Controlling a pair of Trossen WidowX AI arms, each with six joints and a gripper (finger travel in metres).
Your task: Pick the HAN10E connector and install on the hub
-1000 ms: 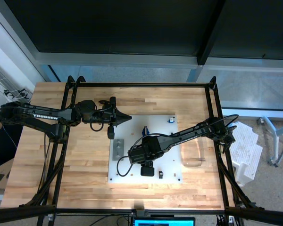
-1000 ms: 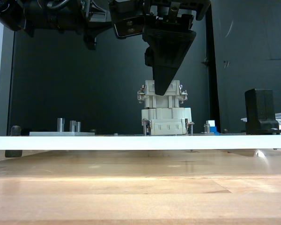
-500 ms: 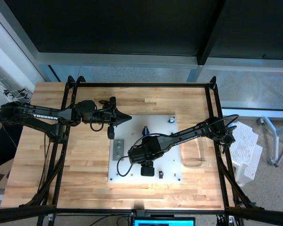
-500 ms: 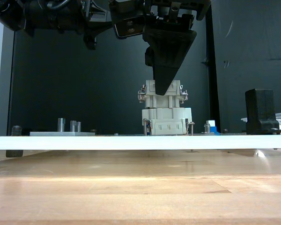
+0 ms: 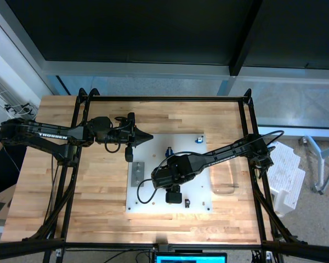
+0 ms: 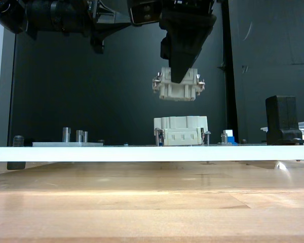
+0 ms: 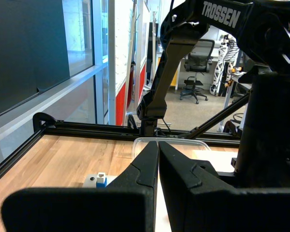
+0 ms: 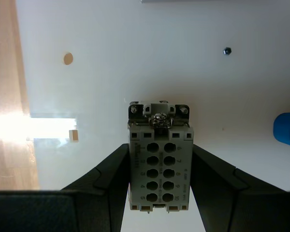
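The pale HAN10E connector [image 6: 177, 90] hangs in the air with my right gripper [image 6: 180, 76] shut on it. It is level and a clear gap above the hub [image 6: 180, 130], which stands on the white plate [image 6: 91, 152]. In the right wrist view the connector [image 8: 159, 159] sits between the black fingers [image 8: 113, 169], its pin holes facing the camera. From above, the right gripper [image 5: 163, 178] hides both the connector and the hub. My left gripper [image 5: 148, 136] hovers shut and holds nothing near the plate's far left corner; its joined fingertips [image 7: 154, 154] show in the left wrist view.
On the plate [image 5: 194, 164] are a grey two-hole block [image 5: 136, 174], a blue part [image 5: 168, 150] and a small black part [image 5: 187, 203]. A clear plastic tray [image 5: 225, 178] lies right of the plate. A black frame borders the wooden table.
My right gripper has risen with the connector. The connector stood directly on the hub before; it now hangs above the hub with open space between. The left arm has not moved.
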